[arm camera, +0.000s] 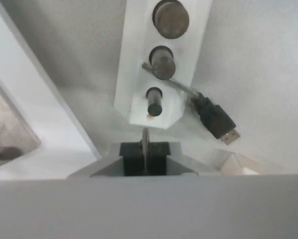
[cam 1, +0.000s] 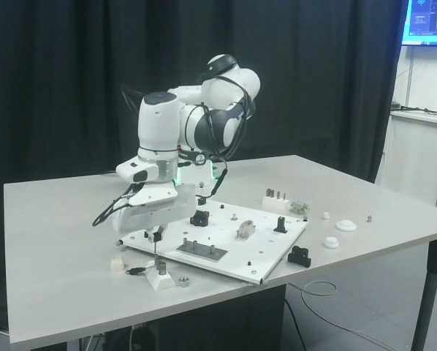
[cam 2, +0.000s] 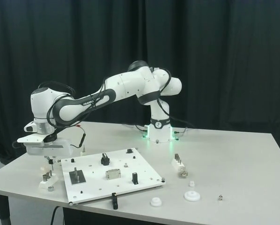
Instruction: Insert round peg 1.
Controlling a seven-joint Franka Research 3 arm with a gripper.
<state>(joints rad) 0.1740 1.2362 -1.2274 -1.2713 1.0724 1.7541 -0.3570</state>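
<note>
Gripper grips thin peg (above holder).

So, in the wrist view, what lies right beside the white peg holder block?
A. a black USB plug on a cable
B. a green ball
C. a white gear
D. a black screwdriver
A: a black USB plug on its cable rests against the white peg holder block, which holds three round grey pegs.
</note>
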